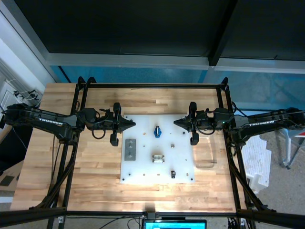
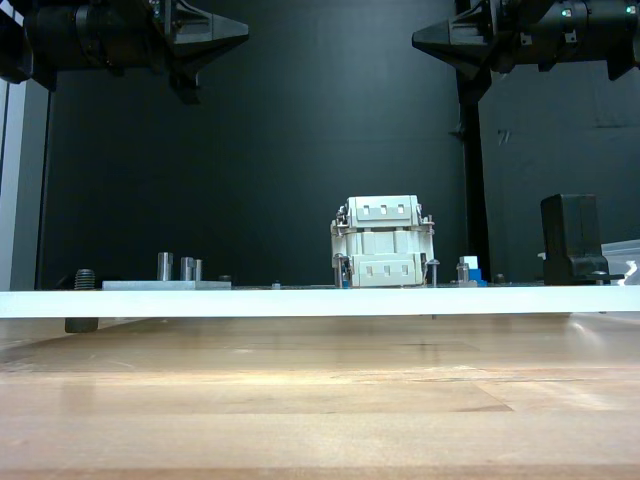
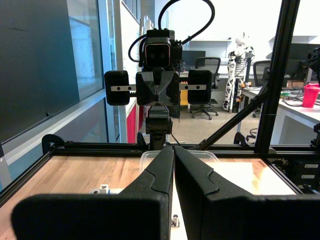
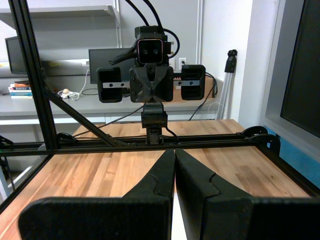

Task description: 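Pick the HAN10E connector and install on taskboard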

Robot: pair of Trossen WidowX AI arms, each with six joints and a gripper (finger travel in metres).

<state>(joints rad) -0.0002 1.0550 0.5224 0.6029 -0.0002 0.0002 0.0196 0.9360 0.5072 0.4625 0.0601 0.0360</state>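
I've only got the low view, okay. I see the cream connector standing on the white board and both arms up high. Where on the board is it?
Observer: In the high view, the HAN10E connector stands around the middle of the taskboard, just right of the grey block.
Operator: And where are the grippers over the board?
Observer: The left gripper hovers over the far left edge and the right gripper over the far right edge. Their tips point at each other, with the blue knob roughly between them.
Operator: Are the jaws open?
Observer: No. Each wrist view shows its jaws shut together with nothing held.
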